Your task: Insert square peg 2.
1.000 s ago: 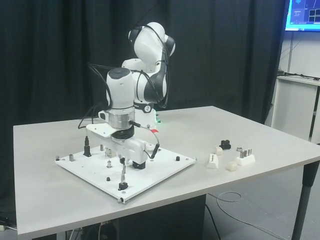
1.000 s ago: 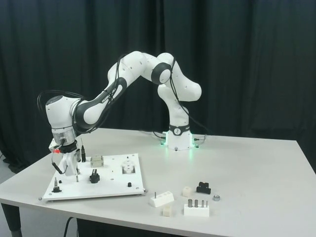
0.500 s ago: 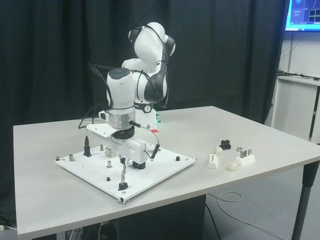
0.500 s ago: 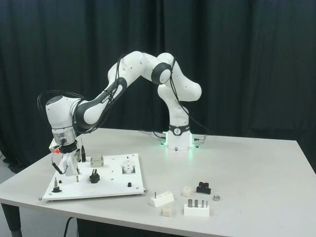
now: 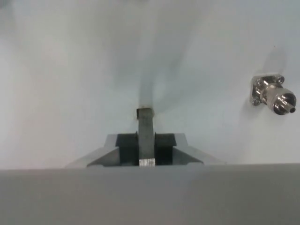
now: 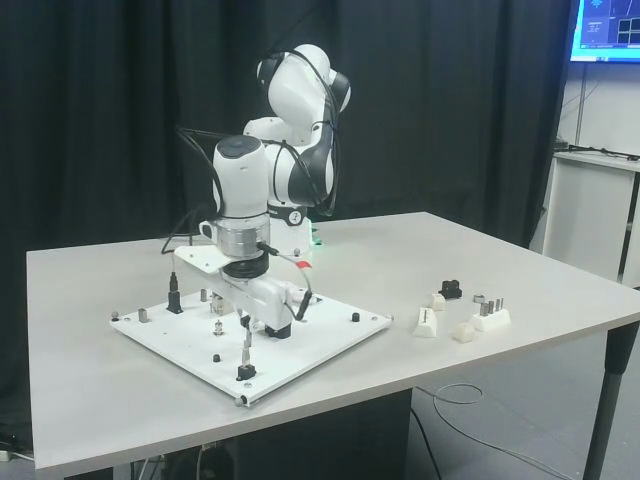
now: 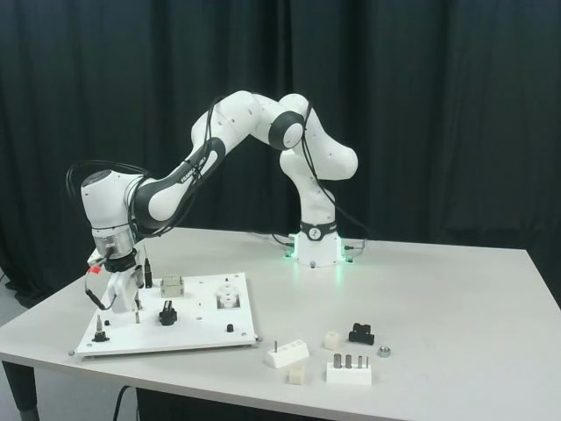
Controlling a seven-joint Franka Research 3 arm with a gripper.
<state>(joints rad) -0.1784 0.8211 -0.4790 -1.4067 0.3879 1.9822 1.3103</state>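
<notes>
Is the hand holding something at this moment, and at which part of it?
Yes. The hand grips the square peg by its upper end, between the two fingers. The peg's lower end touches the white board.

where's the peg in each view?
Wrist view: peg stands between the gripper's fingers, tip on the white board.
First room view: thin post under the gripper, near the board's front corner.
Second room view: thin post at the board's left.
Shared landmark: the white board.
</notes>
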